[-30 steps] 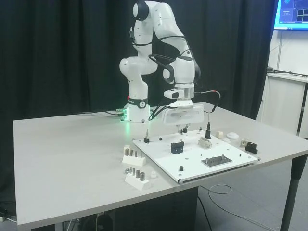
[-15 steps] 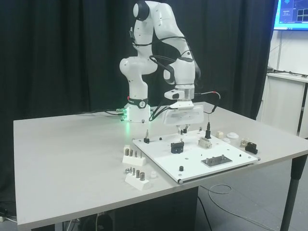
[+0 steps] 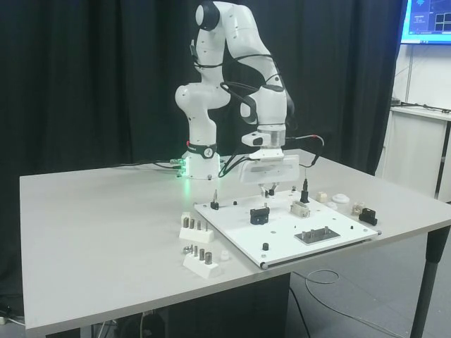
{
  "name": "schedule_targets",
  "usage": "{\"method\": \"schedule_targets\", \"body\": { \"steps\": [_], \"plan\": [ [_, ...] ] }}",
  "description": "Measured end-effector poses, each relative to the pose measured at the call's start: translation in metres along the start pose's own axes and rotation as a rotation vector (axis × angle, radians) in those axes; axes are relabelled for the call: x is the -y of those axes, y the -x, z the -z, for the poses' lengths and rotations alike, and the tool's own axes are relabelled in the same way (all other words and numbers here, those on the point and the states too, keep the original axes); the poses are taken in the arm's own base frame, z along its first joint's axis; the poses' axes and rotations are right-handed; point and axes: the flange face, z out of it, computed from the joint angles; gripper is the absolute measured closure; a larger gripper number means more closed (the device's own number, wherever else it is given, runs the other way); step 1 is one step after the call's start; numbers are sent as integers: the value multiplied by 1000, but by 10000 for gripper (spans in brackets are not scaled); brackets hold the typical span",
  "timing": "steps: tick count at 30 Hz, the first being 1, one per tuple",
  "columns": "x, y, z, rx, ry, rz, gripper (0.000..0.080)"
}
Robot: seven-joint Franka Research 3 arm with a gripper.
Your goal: Insert BNC.
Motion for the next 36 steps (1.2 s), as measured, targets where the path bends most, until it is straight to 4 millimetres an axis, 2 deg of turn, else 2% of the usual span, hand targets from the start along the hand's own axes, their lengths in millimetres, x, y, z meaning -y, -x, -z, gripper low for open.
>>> {"method": "schedule_targets", "body": {
  "steps": [23, 36],
  "plan": [
    [-7, 0, -19, -26, -10, -45, 677],
    [-4, 3, -19, -26, -12, -60, 677]
  ]
}}
